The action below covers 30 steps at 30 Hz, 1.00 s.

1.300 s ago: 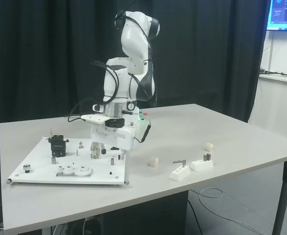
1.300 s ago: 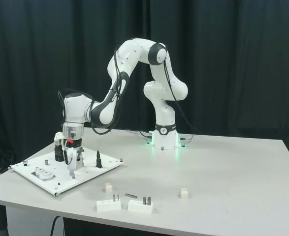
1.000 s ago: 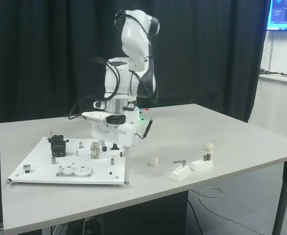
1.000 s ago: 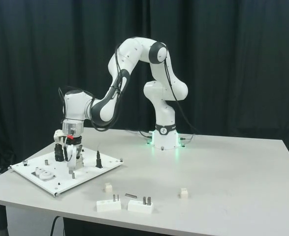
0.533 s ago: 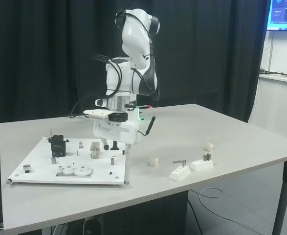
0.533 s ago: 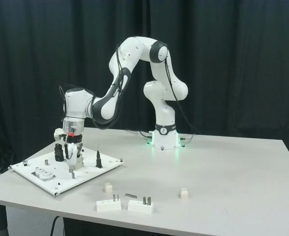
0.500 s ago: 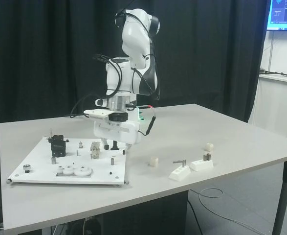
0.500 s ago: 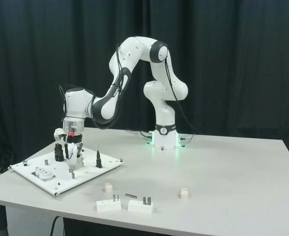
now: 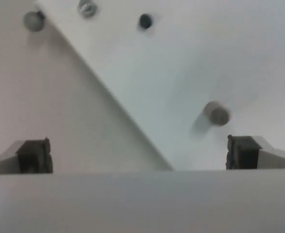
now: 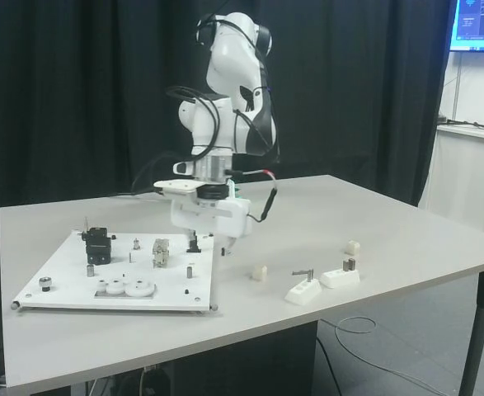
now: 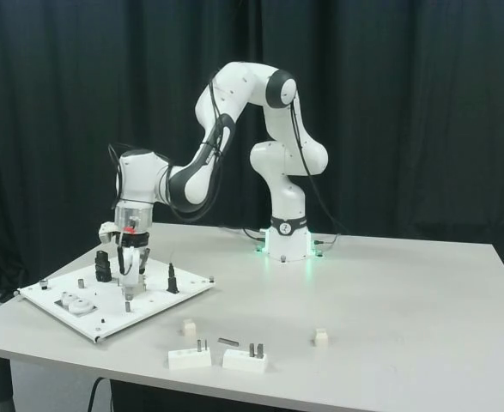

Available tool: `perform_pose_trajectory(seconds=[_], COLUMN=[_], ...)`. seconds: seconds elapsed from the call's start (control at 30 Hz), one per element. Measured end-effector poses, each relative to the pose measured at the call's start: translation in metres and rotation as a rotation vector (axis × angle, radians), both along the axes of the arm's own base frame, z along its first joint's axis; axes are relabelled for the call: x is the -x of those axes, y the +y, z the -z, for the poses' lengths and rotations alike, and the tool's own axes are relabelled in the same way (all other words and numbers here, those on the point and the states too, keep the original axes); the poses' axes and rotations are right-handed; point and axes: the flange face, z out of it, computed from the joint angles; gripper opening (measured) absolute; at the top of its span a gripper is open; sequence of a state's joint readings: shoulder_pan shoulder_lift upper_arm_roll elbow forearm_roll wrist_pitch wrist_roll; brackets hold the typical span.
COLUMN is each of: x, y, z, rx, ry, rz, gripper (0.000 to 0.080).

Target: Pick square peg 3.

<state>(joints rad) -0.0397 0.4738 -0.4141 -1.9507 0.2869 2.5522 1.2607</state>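
Note:
My gripper [image 10: 209,246] [image 11: 132,276] hangs open above the near right part of the white board [image 10: 68,268] [image 11: 193,287], holding nothing. In the wrist view its black pads [image 9: 34,155] stand far apart, with the board's edge running slantwise between them. A short grey peg [image 9: 216,113] [image 10: 190,270] [image 11: 127,304] stands upright on the board just below the fingers. Other small grey pegs [image 10: 349,264] [image 11: 254,349] sit in white holders near the table's front edge. I cannot tell which one is square peg 3.
On the board stand a black block [image 10: 98,245], a metal fixture [image 10: 161,252], white gears [image 10: 126,288] and small posts. Two white cubes [image 10: 259,272] [image 10: 353,246] and two white holders [image 10: 303,290] [image 10: 339,277] lie on the grey table. A loose pin [image 11: 227,342] rests by the holders.
The gripper has risen off the board and drifted toward the board's right edge, away from the standing peg. Nothing on the board or the table has moved.

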Motion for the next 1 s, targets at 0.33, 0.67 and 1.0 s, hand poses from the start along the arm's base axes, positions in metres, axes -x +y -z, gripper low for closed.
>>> perform_pose_trajectory(seconds=[0.33,0.67,1.0], x=[-0.024,-0.049,-0.063], y=[0.042,0.096,0.15], z=[-0.012,-0.023,-0.028], rx=[-0.022,-0.064,-0.114], ry=[-0.019,-0.032,-0.002], rz=[0.029,0.131,0.271], gripper=[0.08,0.08,0.08])
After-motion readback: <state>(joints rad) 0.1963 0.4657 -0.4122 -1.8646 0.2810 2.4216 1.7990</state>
